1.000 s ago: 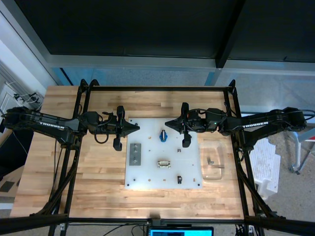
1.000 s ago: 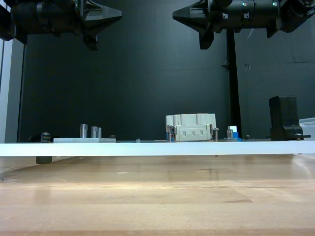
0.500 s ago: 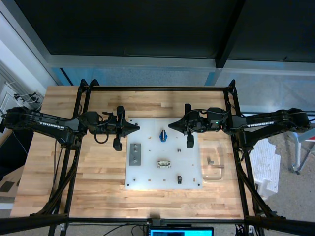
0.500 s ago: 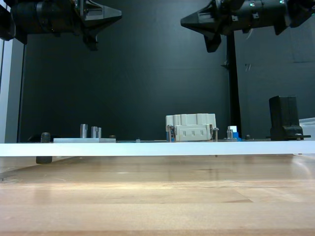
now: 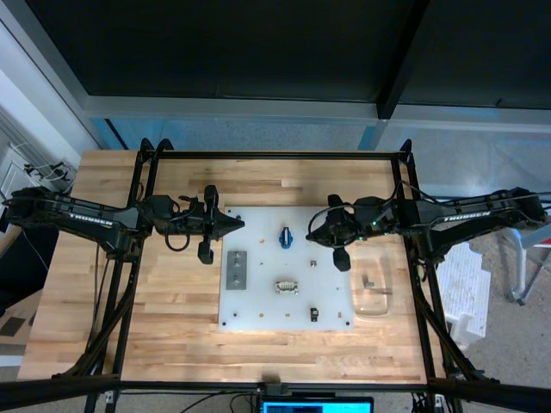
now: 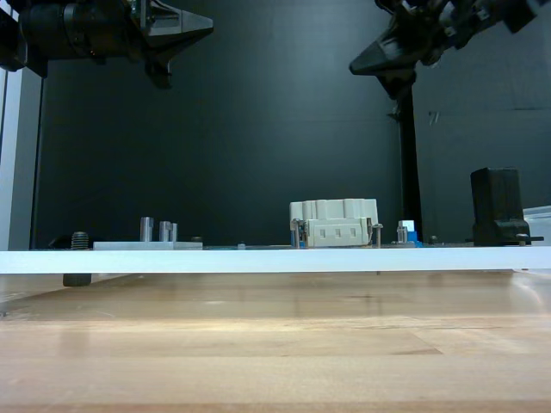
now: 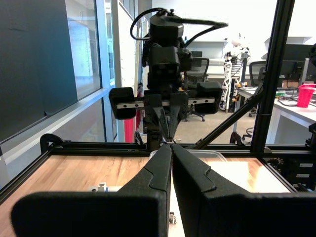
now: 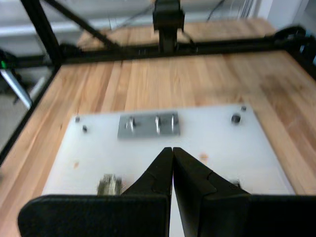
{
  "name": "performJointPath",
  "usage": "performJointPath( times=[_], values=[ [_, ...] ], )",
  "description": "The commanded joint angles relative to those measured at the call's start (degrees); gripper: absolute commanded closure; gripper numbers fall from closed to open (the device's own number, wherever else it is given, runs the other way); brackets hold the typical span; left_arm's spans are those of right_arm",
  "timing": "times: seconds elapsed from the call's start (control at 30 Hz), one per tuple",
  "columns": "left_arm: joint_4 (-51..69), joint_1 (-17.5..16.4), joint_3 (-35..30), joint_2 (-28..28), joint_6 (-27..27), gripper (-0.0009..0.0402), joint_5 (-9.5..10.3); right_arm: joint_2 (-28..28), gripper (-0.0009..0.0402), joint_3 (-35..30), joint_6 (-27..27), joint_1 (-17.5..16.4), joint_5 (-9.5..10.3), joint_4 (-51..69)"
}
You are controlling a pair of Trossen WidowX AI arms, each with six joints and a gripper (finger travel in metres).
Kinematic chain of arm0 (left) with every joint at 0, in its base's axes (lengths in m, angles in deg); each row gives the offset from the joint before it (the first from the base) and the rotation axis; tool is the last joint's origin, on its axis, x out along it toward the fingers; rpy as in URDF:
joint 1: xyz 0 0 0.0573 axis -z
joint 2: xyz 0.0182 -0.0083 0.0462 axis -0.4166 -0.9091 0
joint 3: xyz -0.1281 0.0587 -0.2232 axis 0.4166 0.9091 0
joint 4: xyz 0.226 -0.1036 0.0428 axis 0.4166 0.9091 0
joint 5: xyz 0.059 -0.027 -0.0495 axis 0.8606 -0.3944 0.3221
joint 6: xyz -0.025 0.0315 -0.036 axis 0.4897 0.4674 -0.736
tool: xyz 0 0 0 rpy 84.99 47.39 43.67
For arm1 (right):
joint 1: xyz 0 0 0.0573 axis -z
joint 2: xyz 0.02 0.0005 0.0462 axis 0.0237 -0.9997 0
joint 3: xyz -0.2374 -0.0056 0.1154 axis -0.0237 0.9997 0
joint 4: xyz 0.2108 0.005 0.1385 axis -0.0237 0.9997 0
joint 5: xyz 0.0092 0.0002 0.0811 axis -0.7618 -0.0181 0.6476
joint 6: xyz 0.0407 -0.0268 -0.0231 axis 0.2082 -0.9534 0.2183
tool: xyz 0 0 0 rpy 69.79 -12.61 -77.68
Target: Pick the 16mm bar and install on taskboard
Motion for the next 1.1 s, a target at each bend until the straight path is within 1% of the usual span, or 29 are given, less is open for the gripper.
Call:
performJointPath(
  times=[0.03, 0.07, 0.17, 0.2, 0.47, 0.57, 0.6, 0.67, 0.77, 0.9, 1.1],
  values=[
    [-0.02, -0.02, 0.0, -0.02, 0.02, 0.0393, 0.0, -0.24, 0.0393, -2.23, 0.37, -1.77, -0.2, 7.41],
    [-0.02, 0.0, 0.0, -0.02, 0.02, 0.0393, 0.0, -0.31, 0.0393, -2.78, 0.46, -2.21, -0.33, 9.51],
    [-0.02, 0.0, 0.0, -0.02, 0.02, 0.0393, 0.0, -0.31, 0.0393, -3.74, 1.18, -3.63, -2.69, 14.88],
    [-0.02, 0.0, 0.0, -0.02, 0.02, 0.0393, 0.0, -0.31, 0.0393, -3.96, 1.46, -4.07, -3.15, 16.37],
    [-0.02, -0.02, 0.0, -0.02, 0.02, 0.0393, 0.0, -0.37, 0.0393, -6.03, 7.26, -6.58, -3.17, 28.02],
    [-0.02, -0.02, 0.0, -0.02, 0.02, 0.0393, 0.0, -0.37, 0.0393, -7.32, 8.41, -7.54, -4.04, 33.16],
    [-0.02, 0.0, 0.0, -0.02, 0.02, 0.0393, 0.0, -0.37, 0.0393, -7.74, 9.03, -8.2, -4.55, 34.75],
    [-0.02, -0.02, 0.0, -0.02, 0.02, 0.0393, 0.0, -0.37, 0.0393, -8.35, 9.27, -9.29, -4.55, 37.53],
    [-0.02, -0.02, 0.0, -0.02, 0.02, 0.0393, 0.0, -0.44, 0.0393, -8.59, 11.67, -11.04, -4.5, 41.31],
    [-0.02, -0.02, 0.0, -0.02, 0.02, 0.0393, 0.0, -0.83, 0.0393, -8.59, 13.44, -12.98, -4.48, 46.82],
    [-0.02, -0.02, 0.0, -0.02, 0.02, 0.0393, 0.0, -0.96, 0.0393, -8.92, 16.0, -16.17, -4.46, 51.74]
  ],
)
